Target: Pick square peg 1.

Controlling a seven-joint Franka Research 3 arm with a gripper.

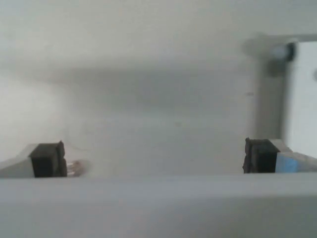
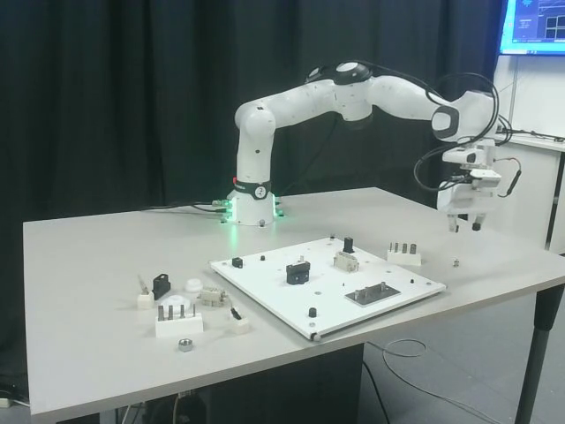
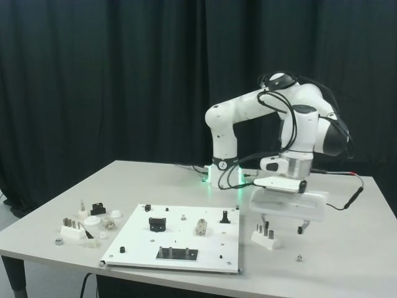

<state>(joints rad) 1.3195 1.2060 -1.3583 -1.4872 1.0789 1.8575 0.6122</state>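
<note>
Tool [image 3: 282, 224] hangs in the air w/ fingers wide apart, nothing between them; wrist view shows only bare grey surface [image 1: 158, 124] under it. Square peg 1 is presumably one of the pegs standing in the small white holder [image 3: 265, 239] just beside the white board [image 3: 177, 245], can't tell which one. Step in hand looks like approach, pre-grasp. Next: line up over the right peg, come down straight, close on its flats w/o bumping neighbours.
</note>
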